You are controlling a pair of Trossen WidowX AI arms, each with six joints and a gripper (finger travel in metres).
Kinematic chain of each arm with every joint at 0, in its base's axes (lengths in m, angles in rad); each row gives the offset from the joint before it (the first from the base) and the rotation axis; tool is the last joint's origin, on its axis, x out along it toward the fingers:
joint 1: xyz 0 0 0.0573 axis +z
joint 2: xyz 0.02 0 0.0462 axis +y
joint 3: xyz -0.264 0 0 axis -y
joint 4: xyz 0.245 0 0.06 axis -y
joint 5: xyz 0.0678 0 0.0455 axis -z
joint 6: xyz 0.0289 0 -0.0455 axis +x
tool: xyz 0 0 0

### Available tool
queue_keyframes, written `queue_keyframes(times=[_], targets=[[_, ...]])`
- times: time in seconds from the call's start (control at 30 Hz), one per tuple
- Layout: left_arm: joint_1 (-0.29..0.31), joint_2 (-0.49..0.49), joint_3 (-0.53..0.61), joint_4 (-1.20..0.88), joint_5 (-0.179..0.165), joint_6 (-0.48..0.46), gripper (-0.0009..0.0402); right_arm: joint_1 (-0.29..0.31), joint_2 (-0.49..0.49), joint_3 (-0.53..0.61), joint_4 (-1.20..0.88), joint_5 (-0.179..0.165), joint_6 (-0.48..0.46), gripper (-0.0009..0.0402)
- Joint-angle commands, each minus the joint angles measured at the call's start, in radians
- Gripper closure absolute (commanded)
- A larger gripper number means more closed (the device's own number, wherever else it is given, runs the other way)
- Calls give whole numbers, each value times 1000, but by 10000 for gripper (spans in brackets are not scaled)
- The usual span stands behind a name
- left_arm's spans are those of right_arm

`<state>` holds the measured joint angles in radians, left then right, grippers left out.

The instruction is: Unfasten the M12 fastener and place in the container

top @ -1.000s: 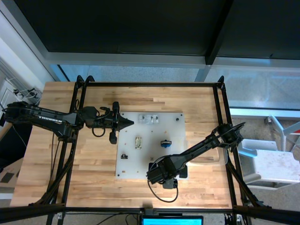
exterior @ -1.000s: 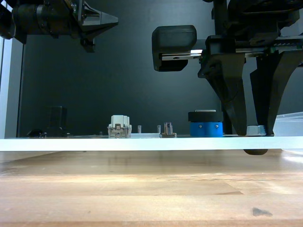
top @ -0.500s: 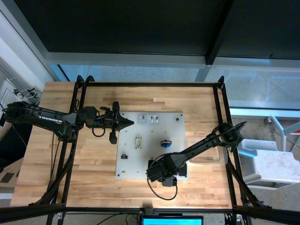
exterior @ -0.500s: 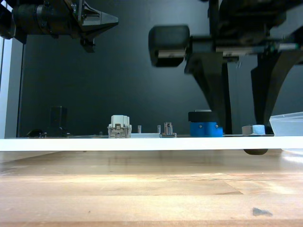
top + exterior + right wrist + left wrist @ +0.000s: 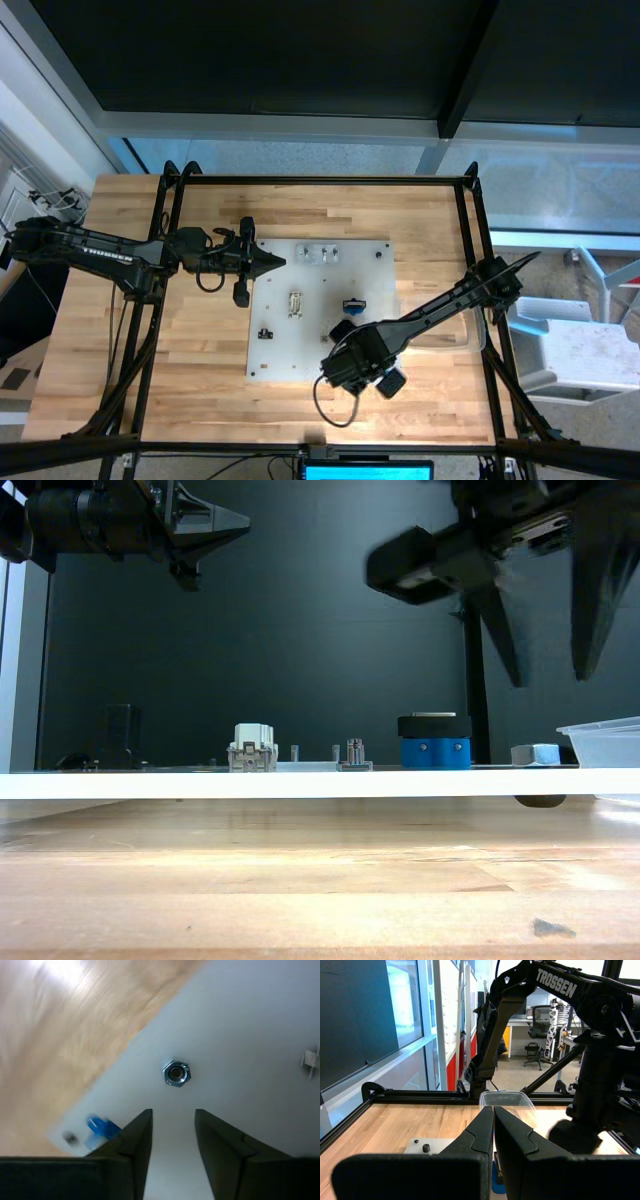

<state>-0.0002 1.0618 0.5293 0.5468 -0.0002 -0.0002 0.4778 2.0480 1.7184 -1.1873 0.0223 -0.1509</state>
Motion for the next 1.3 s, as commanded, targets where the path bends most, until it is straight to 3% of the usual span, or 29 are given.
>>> queue_keyframes(times=[0.03, 0.1, 0.2, 0.33, 0.47, 0.57, 0.73, 1.3], targets=[[0, 0, 0, 0, 0, 0, 393, 1, 0, -3, 11, 0, 246, 349], [0, 0, 0, 0, 0, 0, 393, 2, -2, -11, 31, 0, 315, 393], [0, 0, 0, 0, 0, 0, 393, 2, -6, -30, 75, 0, 359, 386], [0, 0, 0, 0, 0, 0, 393, 0, -20, -67, 147, -66, 429, 392], [0, 0, 0, 0, 0, 0, 393, 0, -43, -124, 205, -81, 497, 394], [0, 0, 0, 0, 0, 0, 393, 0, -51, -160, 231, -111, 549, 394], [0, 0, 0, 0, 0, 0, 393, -1, -51, -191, 277, -148, 566, 394], [0, 0, 0, 0, 0, 0, 393, -14, -51, -228, 314, -141, 561, 393]])
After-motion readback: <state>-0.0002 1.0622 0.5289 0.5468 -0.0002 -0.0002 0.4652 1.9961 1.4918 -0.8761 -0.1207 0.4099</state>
